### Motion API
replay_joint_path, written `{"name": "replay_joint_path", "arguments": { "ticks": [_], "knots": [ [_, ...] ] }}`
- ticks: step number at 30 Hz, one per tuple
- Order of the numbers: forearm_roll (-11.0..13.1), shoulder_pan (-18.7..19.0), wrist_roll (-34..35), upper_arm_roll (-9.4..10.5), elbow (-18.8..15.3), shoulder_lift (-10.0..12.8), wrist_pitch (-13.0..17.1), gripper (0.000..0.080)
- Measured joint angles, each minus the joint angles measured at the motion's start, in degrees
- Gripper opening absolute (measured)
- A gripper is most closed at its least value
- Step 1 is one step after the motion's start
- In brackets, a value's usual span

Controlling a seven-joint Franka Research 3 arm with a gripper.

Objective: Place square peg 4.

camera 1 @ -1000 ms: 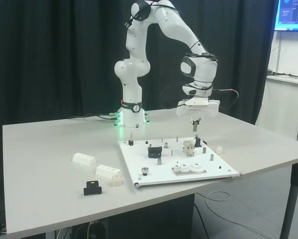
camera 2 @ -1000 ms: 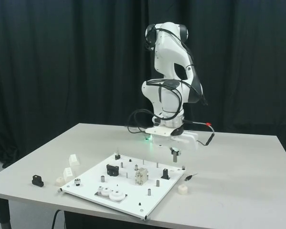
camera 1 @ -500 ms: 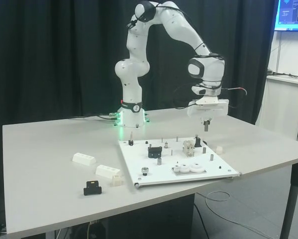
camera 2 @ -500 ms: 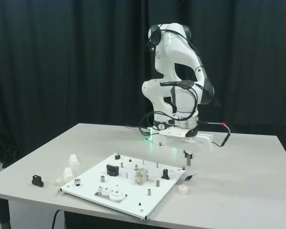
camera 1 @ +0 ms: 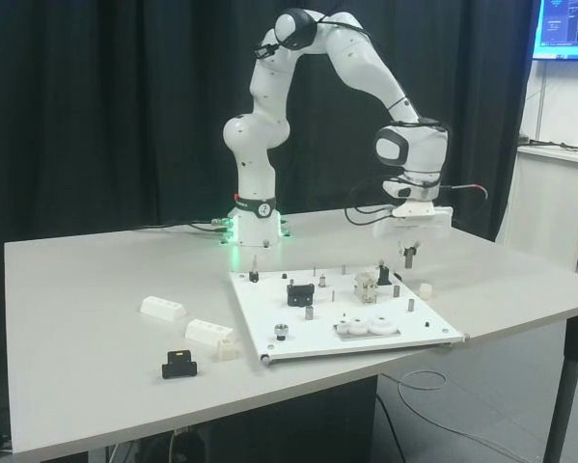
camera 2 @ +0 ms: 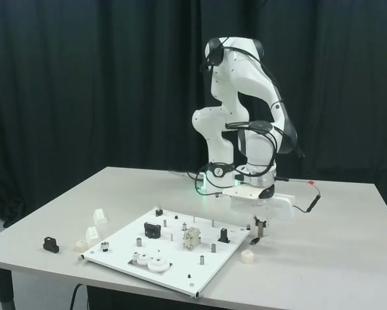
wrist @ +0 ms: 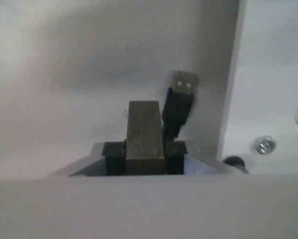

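My gripper (wrist: 145,152) is shut on the square peg (wrist: 145,124), a short grey bar held upright between two black fingers (wrist: 114,150). In the room views the gripper (camera 1: 409,253) (camera 2: 260,226) hangs low just past the far right edge of the white board (camera 1: 260,299) (camera 2: 122,248), off the board itself. Below the peg lies a black USB plug (wrist: 180,97) (camera 2: 254,241) on the grey table. The board edge (wrist: 268,74) runs beside the plug.
The board carries pins, black fixtures (camera 1: 299,293), a grey block (camera 1: 366,285) and white gears (camera 1: 368,327). A small white cube (camera 1: 426,289) (camera 2: 247,256) sits on the table beside the board. White blocks (camera 1: 163,308) and a black part (camera 1: 178,364) lie at the table's left.
The arm has swung outward from above the board to beyond its edge and has come lower, carrying the peg the whole way.
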Motion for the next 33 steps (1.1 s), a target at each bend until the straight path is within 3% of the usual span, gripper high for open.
{"name": "replay_joint_path", "arguments": {
  "ticks": [10,20,21,27,28,32,33],
  "knots": [
    [0.0,0.0,0.0,0.27,3.3,4.1,-0.6,0.0154],
    [0.0,0.0,0.0,0.33,5.0,5.8,-1.2,0.0154],
    [0.0,0.0,0.0,0.33,5.1,5.8,-1.3,0.0332],
    [0.0,-0.3,0.0,0.33,6.0,5.9,-3.2,0.0332],
    [0.0,-0.3,0.0,0.33,6.2,5.9,-3.5,0.0658],
    [0.0,-0.6,0.0,0.32,7.1,5.9,-5.4,0.0658],
    [0.0,-0.6,0.0,0.31,7.4,5.9,-6.0,0.0765]
  ]
}}
